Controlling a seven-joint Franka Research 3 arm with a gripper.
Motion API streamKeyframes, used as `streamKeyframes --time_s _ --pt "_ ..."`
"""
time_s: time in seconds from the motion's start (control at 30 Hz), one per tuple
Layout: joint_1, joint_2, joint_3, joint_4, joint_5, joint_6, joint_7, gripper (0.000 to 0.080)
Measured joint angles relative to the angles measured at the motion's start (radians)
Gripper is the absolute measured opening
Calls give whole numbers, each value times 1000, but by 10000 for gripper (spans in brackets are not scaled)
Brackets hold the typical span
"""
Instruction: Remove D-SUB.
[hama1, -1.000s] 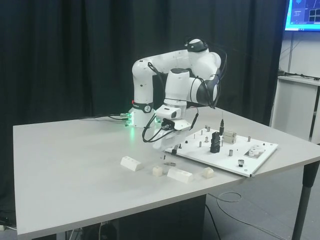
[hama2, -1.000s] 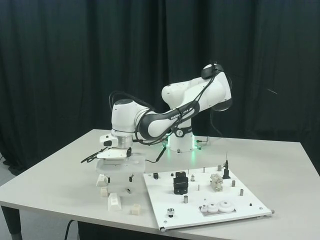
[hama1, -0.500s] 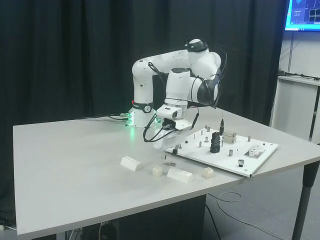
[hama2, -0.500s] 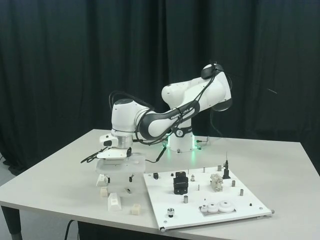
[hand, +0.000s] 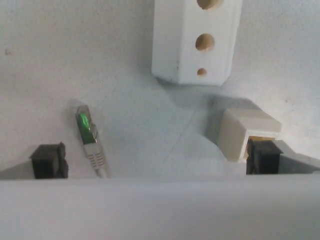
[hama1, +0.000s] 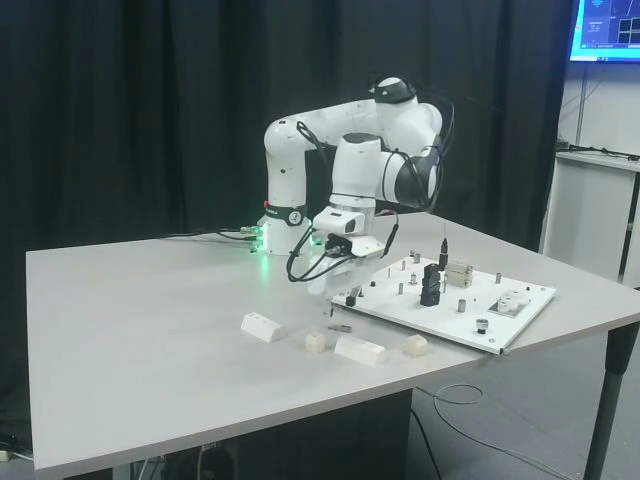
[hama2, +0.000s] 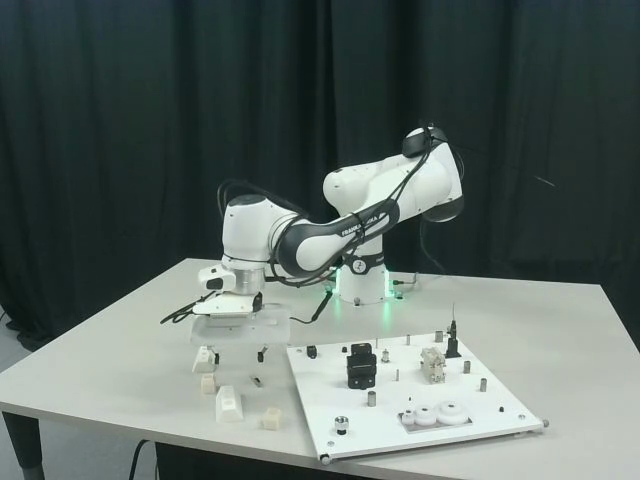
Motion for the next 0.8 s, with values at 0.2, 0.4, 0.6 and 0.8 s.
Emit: streamKeyframes --time_s 0.2,0.4,0.6,0.8 --pt "0 0 -3 5 0 -8 0 800" --pt "10 -1 -30 8 -2 -61 0 800" --pt "36 -1 -83 8 -15 -161 5 800" --pt "77 -4 -145 3 -29 -266 45 800"
